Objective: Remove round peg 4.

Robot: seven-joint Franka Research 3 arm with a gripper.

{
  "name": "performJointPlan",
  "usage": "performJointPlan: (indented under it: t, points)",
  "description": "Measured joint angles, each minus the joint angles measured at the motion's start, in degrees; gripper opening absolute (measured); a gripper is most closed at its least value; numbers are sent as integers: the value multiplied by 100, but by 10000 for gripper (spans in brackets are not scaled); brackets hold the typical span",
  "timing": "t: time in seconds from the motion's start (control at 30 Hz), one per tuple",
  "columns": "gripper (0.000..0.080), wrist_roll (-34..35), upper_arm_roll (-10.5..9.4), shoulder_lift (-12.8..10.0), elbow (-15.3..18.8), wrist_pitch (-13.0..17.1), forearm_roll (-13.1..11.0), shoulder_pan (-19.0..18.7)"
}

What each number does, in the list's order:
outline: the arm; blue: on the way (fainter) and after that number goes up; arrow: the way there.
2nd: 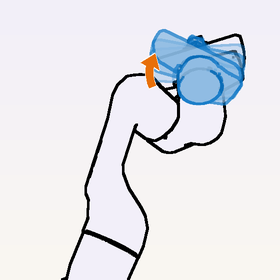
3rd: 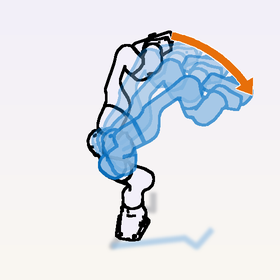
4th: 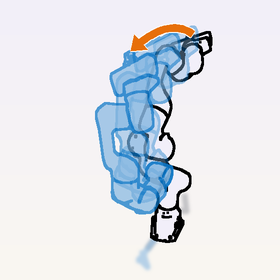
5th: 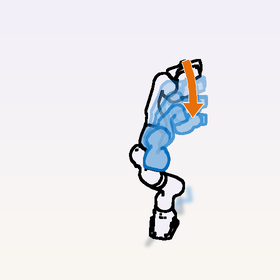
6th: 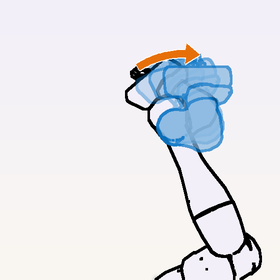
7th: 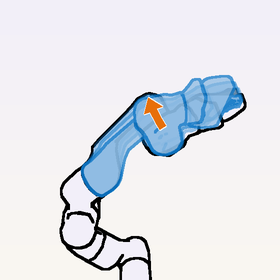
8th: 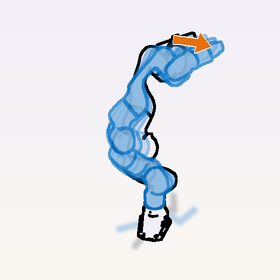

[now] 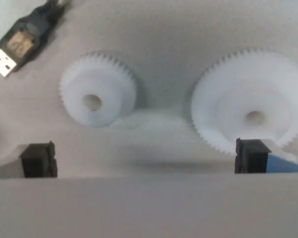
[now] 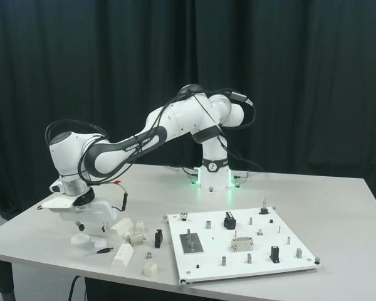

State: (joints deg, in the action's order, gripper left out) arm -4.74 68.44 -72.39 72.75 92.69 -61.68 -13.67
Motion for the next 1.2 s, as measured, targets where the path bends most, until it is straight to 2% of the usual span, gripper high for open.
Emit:
performJointPlan:
  t: [0.5,1.0,1.2]
  points:
    - [800,277,19,23,12,-409,74,-181]
    - [800,673,41,126,111,-889,239,-541]
    - [800,823,151,151,247,-1096,263,-780]
